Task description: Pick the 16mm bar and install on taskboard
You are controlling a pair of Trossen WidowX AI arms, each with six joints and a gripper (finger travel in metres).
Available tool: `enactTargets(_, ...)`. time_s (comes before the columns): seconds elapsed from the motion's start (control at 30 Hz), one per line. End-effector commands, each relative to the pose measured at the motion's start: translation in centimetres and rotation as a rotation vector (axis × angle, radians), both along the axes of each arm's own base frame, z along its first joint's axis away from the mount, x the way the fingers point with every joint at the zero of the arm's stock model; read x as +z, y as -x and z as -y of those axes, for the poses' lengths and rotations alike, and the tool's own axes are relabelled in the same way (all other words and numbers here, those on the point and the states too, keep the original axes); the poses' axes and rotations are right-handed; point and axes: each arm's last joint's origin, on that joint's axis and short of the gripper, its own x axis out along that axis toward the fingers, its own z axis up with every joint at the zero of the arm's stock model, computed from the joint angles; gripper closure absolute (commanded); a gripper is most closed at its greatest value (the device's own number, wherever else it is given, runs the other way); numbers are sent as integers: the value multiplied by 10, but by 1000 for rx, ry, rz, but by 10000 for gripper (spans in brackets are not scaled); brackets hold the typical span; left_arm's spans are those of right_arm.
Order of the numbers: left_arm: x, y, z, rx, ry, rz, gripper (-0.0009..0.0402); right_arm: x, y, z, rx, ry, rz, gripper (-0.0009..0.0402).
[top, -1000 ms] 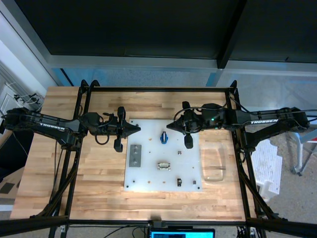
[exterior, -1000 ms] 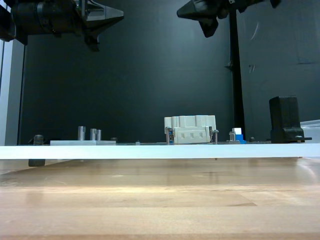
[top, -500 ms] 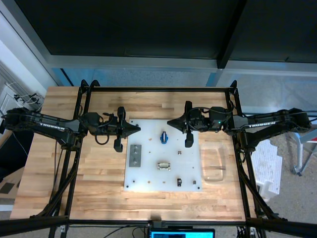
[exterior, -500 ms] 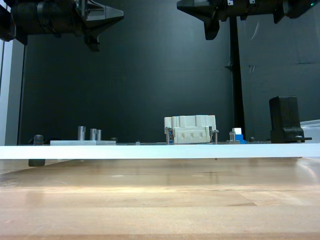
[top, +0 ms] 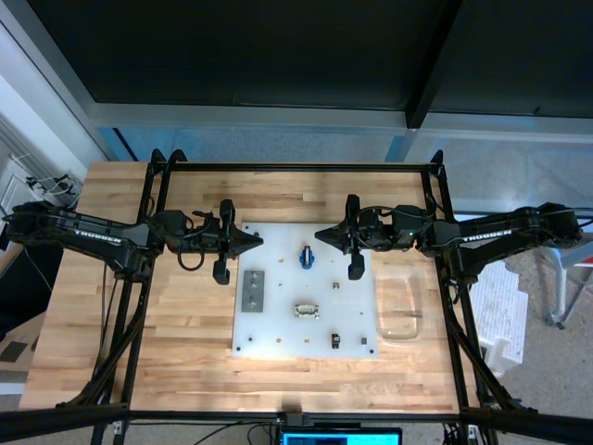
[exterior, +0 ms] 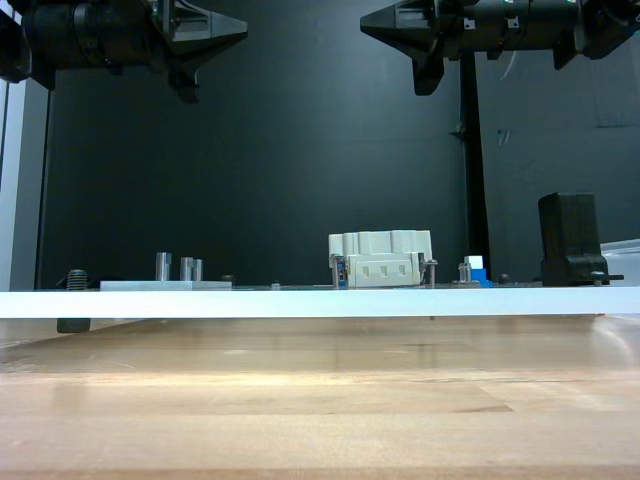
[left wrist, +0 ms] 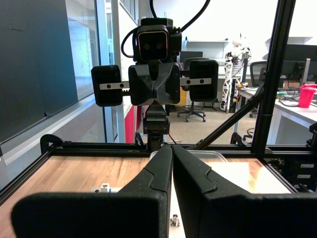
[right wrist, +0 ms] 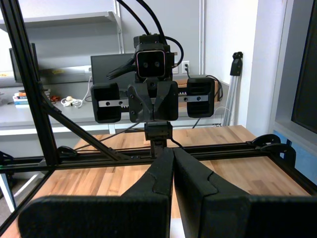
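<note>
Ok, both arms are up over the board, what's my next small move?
Probably open the right gripper and lower it toward the taskboard: it hangs shut and empty, high above it. The left gripper, also shut, hangs high over the far left corner.

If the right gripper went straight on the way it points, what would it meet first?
Most likely the left gripper, facing it tip to tip at about the same height. The right gripper hangs well above the taskboard, and nothing shows between the two, though exact alignment is unclear.

Wooden table (top: 139, 352), clear plastic tray (top: 414, 306) on its right, black frame (top: 296, 168) around
</note>
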Motion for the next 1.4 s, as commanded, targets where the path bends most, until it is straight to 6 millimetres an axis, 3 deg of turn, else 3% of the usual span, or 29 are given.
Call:
enactTargets(0.03, 0, 0, 0, 0, 0, 0, 393, 0, 0, 0, 0, 0, -1, 393)
enactTargets(1.4, 0, 0, 0, 0, 0, 0, 393, -1, 0, 0, 0, 12, -16, 393)
